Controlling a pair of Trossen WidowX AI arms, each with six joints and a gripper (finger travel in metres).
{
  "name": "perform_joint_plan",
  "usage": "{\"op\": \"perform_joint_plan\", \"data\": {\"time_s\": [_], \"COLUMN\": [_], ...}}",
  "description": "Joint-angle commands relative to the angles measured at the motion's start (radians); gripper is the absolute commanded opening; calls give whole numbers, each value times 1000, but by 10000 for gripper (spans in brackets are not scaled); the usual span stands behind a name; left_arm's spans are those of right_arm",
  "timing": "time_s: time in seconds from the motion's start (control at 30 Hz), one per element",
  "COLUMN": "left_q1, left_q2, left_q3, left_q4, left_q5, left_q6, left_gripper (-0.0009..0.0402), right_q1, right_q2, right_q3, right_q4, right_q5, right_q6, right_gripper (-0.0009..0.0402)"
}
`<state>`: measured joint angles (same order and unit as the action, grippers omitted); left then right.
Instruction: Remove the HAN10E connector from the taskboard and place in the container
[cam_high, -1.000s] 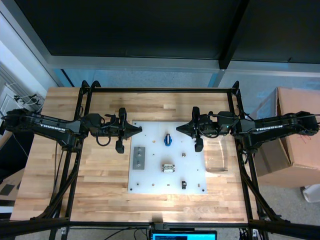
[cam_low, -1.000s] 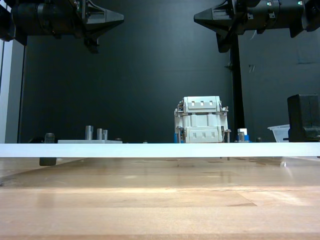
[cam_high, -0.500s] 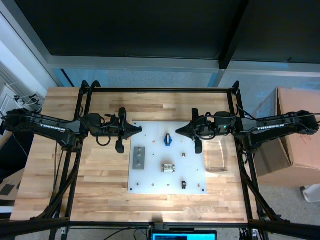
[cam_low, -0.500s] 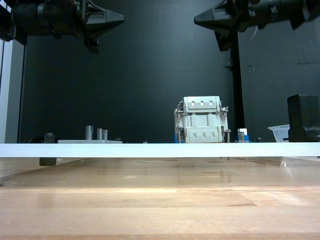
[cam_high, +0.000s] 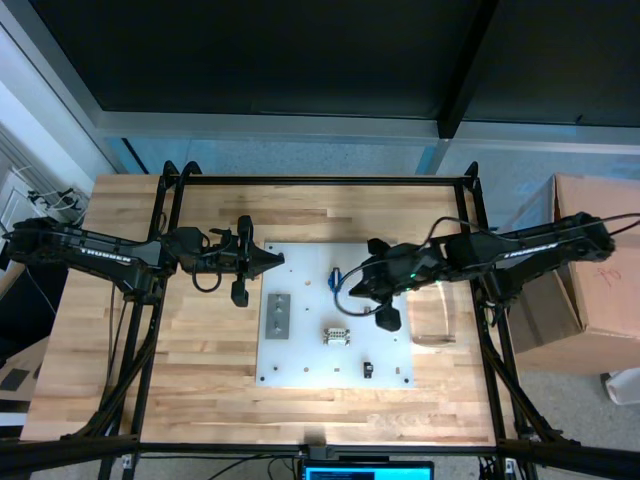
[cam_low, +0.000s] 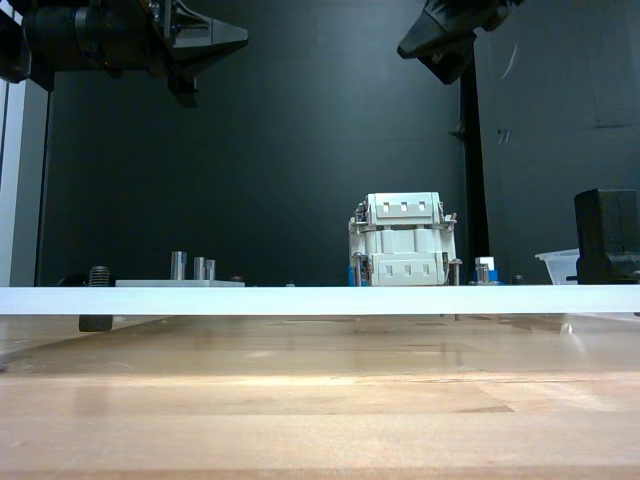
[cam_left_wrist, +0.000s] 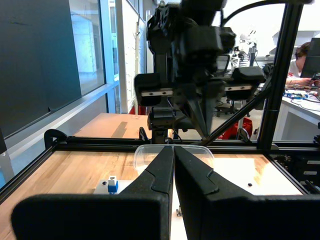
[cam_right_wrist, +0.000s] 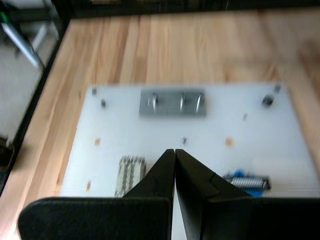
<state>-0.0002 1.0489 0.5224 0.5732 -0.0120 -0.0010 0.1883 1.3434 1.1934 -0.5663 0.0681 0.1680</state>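
Your right arm has swung inward and pitched down over the last second. The right gripper (cam_high: 352, 287), which was hanging level near the board's far right corner, now points down over the white taskboard (cam_high: 300, 345). It sits close to the blue fitting (cam_high: 334, 276) and short of the connector. The left arm has not moved.

The taskboard lies flat in the middle of the wooden table (cam_high: 200, 350). The clear container (cam_high: 440, 325) stands just off the board's right edge, on the right arm's side, so I judge the carry will be short.

The left arm reaches in level, with the left gripper (cam_high: 278, 258) high above the board's far left corner. Its fingers (cam_left_wrist: 161, 172) are pressed together on nothing.

The right wrist camera looks steeply down at the board. That arm's fingers (cam_right_wrist: 167, 167) are also closed against each other and empty, so you will need to spread them before any grasp.

The HAN10E connector (cam_low: 403, 240) stands upright in its seat on the board, apparently fully in, and neither gripper touches it. The grey pin block (cam_high: 278, 315) sits to its left, well apart.
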Motion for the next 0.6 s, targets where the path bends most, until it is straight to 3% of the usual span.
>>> {"op": "perform_joint_plan", "data": {"time_s": [0.03,0.6], "left_q1": [0,0], "left_q2": [0,0], "left_q3": [0,0], "left_q4": [0,0], "left_q5": [0,0], "left_q6": [0,0], "left_gripper": [0,0], "right_q1": [23,72], "right_q2": [87,505], "right_q3": [113,671], "right_q4": [-141,-654], "right_q5": [2,-12], "right_q6": [31,141], "right_gripper": [0,0]}}
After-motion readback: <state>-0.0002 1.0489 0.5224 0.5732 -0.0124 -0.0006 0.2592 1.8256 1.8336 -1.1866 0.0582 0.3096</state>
